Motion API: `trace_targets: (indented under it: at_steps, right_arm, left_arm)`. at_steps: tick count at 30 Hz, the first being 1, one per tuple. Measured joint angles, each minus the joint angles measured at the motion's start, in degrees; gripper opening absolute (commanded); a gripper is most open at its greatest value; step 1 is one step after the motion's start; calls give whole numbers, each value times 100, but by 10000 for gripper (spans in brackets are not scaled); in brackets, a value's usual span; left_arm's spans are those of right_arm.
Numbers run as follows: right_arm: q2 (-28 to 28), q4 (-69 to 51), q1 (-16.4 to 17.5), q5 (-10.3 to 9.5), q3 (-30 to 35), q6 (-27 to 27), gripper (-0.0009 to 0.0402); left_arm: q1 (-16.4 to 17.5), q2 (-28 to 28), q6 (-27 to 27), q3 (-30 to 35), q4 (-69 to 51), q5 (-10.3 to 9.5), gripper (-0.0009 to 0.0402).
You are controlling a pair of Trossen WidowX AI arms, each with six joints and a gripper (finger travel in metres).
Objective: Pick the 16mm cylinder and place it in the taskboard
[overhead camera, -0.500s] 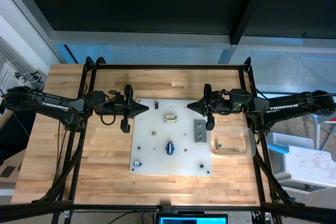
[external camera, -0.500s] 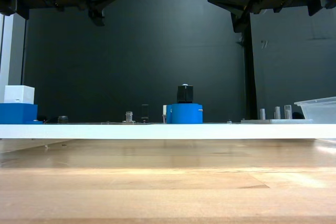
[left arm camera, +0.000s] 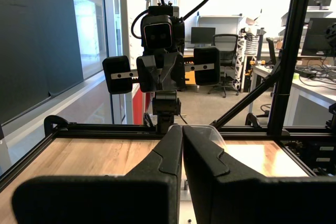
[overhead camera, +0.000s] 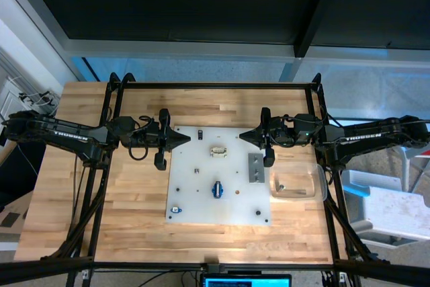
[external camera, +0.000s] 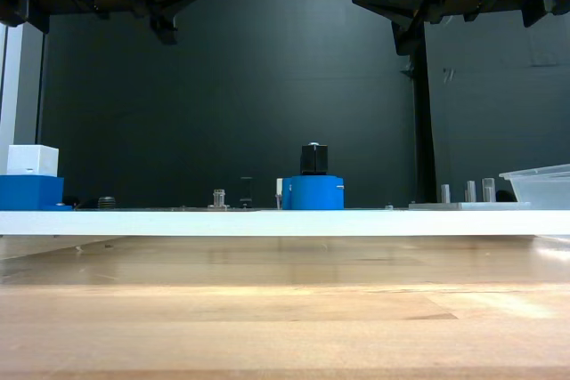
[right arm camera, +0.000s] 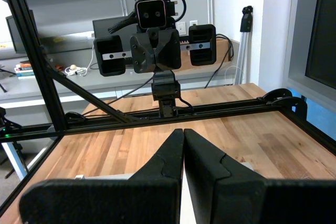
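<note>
Probably the 16mm cylinder [overhead camera: 282,186] is the small dark speck lying inside the clear tray [overhead camera: 321,190], just off the right edge of the taskboard [overhead camera: 201,196]. It is too small to tell how its long axis runs. The right gripper [overhead camera: 243,135] is the nearer one. It hangs high over the board's far edge, its fingers [right arm camera: 168,166] pressed together and holding nothing, so the peg lies below it, toward the near side and back toward that arm's own base. The left gripper [overhead camera: 187,137] mirrors it across the board, likewise closed and empty, well apart from the tray. Against half a second earlier nothing differs: both arms, the tray and the speck sit exactly where they were.
</note>
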Motion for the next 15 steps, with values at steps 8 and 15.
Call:
trace_targets:
  at_steps: [8, 15]
  right_arm:
    - [0, 0, 0, -2, 0, 11, 0]
    - [0, -754, 11, -4, 170, 94, 0]
  left_arm:
    - [0, 0, 0, 0, 0, 0, 0]
    - [0, -2, 2, 2, -2, -2, 0]
